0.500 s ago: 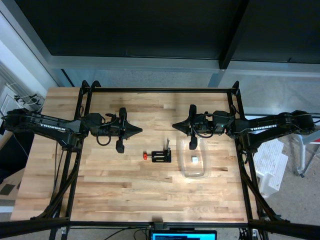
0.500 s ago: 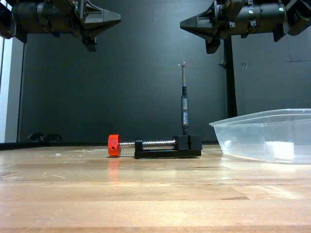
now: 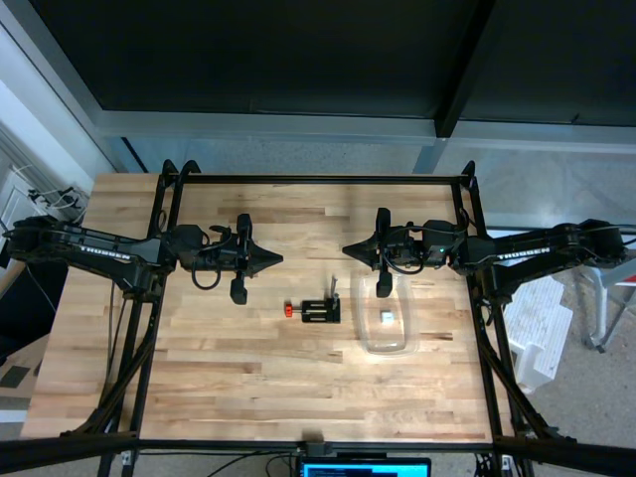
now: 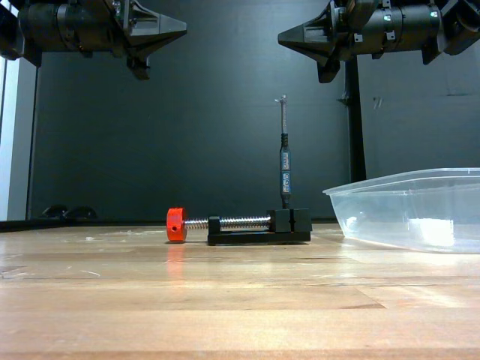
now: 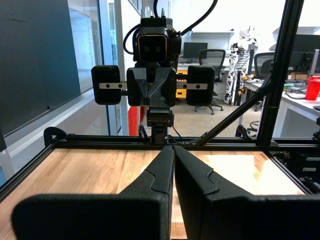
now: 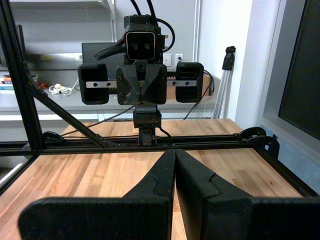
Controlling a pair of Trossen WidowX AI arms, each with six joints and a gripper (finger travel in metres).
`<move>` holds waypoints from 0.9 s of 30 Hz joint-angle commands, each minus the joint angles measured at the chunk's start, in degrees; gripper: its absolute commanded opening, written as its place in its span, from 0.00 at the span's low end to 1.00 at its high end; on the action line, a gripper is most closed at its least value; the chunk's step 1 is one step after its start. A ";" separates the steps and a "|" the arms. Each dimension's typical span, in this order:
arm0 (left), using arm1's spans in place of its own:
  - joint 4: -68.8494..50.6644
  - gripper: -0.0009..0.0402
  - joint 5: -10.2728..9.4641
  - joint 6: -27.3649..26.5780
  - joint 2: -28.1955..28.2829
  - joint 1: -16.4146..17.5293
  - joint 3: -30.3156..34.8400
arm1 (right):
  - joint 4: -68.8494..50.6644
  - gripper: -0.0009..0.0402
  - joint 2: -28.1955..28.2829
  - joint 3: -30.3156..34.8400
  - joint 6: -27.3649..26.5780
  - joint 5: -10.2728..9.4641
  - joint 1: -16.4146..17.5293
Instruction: Remove the USB-C connector from taskboard and place in the container
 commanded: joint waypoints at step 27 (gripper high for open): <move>0.02 0.02 0.00 0.00 0.02 0.00 0.00 | -59.17 0.02 1.77 23.87 0.04 -2.45 6.08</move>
